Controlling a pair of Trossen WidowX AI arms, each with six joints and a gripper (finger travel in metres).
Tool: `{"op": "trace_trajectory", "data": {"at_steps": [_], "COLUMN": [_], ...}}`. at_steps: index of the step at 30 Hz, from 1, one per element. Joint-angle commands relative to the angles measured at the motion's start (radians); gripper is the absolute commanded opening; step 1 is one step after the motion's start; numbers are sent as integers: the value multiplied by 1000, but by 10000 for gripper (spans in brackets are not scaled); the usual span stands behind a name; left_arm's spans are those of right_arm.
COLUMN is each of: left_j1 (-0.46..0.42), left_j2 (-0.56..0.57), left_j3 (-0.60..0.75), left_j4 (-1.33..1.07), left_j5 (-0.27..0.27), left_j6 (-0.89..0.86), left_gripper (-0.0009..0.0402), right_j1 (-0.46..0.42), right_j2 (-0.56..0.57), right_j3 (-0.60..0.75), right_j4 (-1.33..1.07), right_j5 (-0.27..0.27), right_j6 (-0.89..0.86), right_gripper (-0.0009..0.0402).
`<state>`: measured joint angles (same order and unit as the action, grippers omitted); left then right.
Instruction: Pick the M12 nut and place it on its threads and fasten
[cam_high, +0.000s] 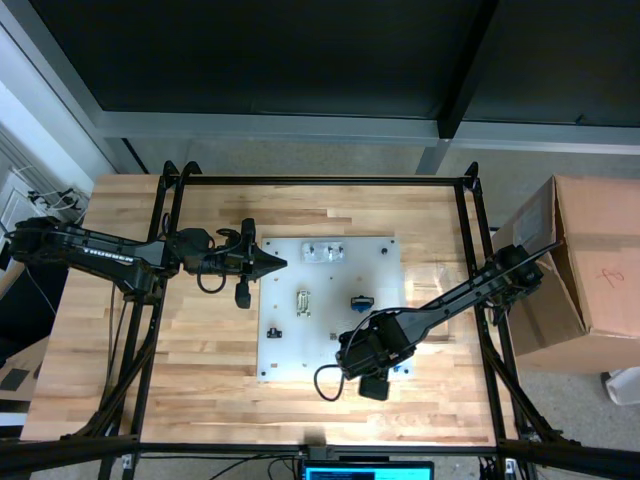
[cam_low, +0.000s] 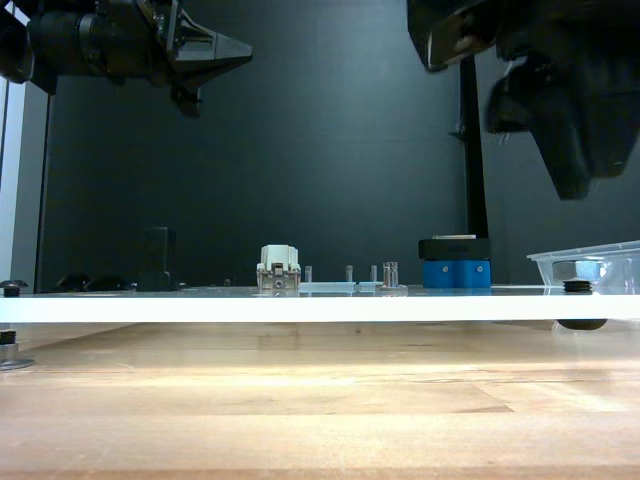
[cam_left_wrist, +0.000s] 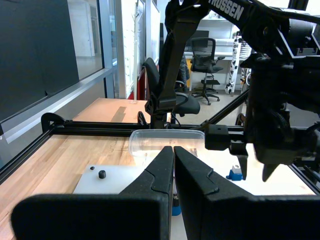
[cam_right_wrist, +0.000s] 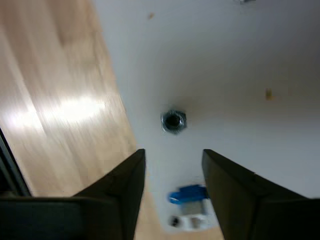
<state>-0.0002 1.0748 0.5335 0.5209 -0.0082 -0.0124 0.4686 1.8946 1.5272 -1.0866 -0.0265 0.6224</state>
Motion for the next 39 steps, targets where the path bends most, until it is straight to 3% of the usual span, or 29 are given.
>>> {"op": "trace_trajectory", "data": {"at_steps": [1, 6, 9, 14, 33, 36, 37, 39], "left_j1": [0, 0, 0, 0, 0, 0, 0, 0], "left_j2": [0, 0, 0, 0, 0, 0, 0, 0], "left_j3": [0, 0, 0, 0, 0, 0, 0, 0], "left_j4": [1, 1, 0, 0, 0, 0, 0, 0], "left_j5": [0, 0, 0, 0, 0, 0, 0, 0], "left_j6": [0, 0, 0, 0, 0, 0, 0, 0], "left_gripper": [0, 0, 0, 0, 0, 0, 0, 0], "right_j1": [1, 1, 1, 1, 7, 9, 10, 10], "right_j2": [-3, -3, -3, -2, -2, -2, -2, -2], "right_j3": [1, -21, -42, -92, -158, -171, -173, -173], "right_j4": [-10, -2, 13, 92, 179, 198, 201, 202], "right_j5": [1, 39, 89, 114, 113, 87, 59, -48], "right_j6": [-121, -151, -159, -166, -186, -186, -187, -214], "right_gripper": [88, -7, 9, 1, 0, 0, 0, 0]}}
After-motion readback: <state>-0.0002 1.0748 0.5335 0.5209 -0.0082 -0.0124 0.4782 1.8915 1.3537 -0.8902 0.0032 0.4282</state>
